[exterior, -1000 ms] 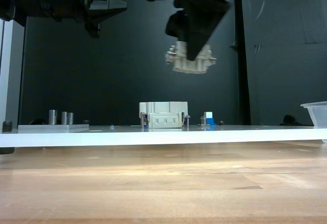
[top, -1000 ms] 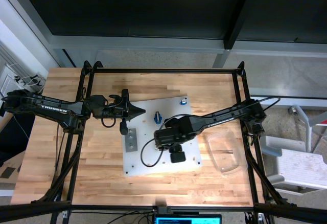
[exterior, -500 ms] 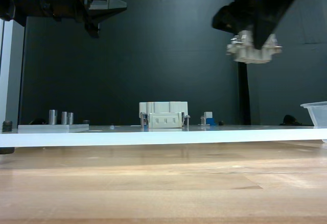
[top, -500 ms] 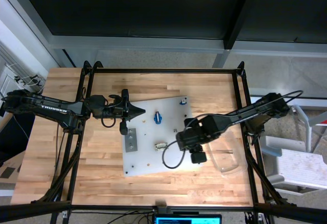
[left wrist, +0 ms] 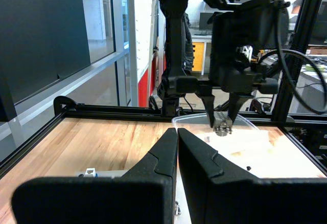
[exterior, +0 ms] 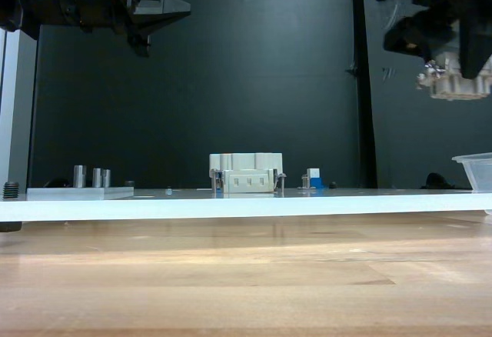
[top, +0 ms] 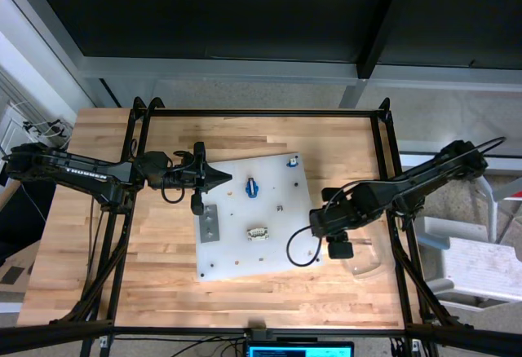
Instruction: Remove the HAN10-E connector and place it in the container
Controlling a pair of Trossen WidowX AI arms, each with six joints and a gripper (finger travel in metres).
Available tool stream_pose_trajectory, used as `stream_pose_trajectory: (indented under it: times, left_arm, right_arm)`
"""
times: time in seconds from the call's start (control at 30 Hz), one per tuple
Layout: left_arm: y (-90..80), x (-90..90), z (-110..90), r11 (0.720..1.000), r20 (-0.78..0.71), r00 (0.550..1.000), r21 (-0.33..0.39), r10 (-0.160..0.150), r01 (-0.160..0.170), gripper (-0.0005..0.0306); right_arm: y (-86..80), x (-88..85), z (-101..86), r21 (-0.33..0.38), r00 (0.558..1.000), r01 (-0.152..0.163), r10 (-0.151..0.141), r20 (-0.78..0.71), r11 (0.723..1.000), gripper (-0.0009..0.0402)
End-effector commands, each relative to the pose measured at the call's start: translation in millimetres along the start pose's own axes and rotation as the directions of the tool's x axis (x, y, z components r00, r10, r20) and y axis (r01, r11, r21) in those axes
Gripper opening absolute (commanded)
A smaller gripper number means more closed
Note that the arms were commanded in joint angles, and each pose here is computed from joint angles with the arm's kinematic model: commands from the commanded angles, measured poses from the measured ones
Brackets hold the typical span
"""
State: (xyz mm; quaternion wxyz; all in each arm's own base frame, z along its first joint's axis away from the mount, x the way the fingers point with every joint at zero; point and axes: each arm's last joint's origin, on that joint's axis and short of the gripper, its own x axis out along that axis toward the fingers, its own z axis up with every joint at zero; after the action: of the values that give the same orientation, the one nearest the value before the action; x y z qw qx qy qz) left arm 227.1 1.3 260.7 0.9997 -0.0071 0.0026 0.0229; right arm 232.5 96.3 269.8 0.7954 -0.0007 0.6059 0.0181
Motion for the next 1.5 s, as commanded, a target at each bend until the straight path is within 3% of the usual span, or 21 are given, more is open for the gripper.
stream_pose_trajectory:
  times: [0.03, 0.4, 0.63, 1.07, 1.37, 1.5]
  left_arm:
    - [0.0, 0.1, 0.0, 1.000, 0.000, 1.000, 0.000, 0.000, 0.000, 0.0000]
    - [0.1, 0.0, 0.0, 1.000, 0.000, 1.000, 0.000, 0.000, 0.000, 0.0000]
    - [0.1, 0.0, 0.1, 1.000, 0.001, 1.000, 0.000, 0.000, 0.000, 0.0000]
    - [0.0, 0.1, 0.0, 1.000, 0.000, 1.000, 0.000, 0.000, 0.000, 0.0000]
    - [0.1, 0.0, 0.0, 1.000, 0.000, 1.000, 0.000, 0.000, 0.000, 0.0000]
    - [0.1, 0.0, 0.0, 1.000, 0.000, 1.000, 0.000, 0.000, 0.000, 0.0000]
  right_arm:
    - [-0.6, 1.9, -14.4, 0.030, 1.000, 0.000, 0.000, -0.009, 1.000, 0.0036]
    - [-0.5, 13.0, -58.9, 0.155, 0.999, 0.007, -0.001, -0.038, 0.988, 0.0036]
    - [4.2, 30.9, -79.1, 0.211, 0.998, 0.009, 0.003, -0.057, 0.977, 0.0036]
    - [4.6, 60.7, -98.9, 0.296, 0.997, 0.024, -0.001, -0.077, 0.955, 0.0036]
    - [3.3, 67.6, -105.3, 0.319, 0.996, 0.040, -0.010, -0.094, 0.947, 0.0037]
    - [4.1, 69.1, -105.6, 0.330, 0.996, 0.032, -0.004, -0.084, 0.943, 0.0054]
